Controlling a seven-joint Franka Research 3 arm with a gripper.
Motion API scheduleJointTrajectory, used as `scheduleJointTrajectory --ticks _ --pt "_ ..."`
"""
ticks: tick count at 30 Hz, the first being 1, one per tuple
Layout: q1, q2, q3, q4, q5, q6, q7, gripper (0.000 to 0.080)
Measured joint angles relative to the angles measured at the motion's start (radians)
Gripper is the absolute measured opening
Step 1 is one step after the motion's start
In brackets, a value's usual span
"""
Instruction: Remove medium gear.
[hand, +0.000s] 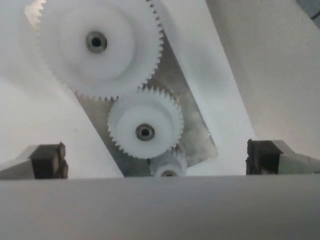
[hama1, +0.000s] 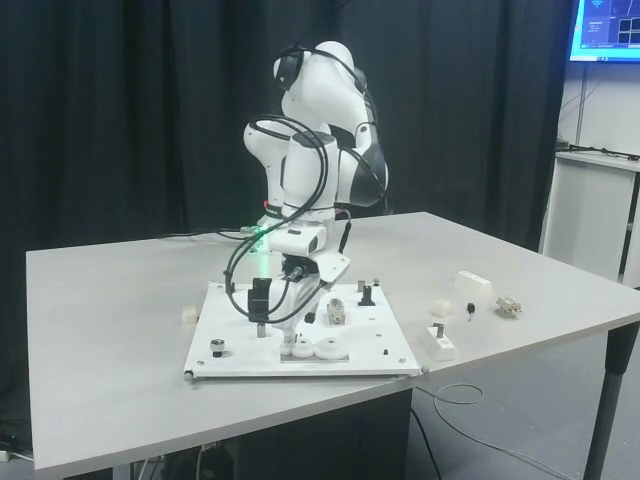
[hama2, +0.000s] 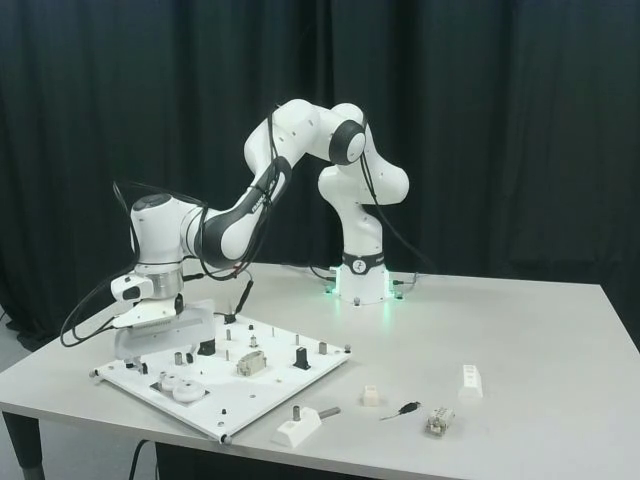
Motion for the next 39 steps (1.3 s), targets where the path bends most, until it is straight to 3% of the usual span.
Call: scheduleJointTrajectory --ticks 13,39 --pt "0.003 -0.001 0.000 -0.032 0.032 0.031 -0.014 0.0800" --pt "0.005 -0.003 0.011 -0.070 0.052 0.083 -0.016 0.0800"
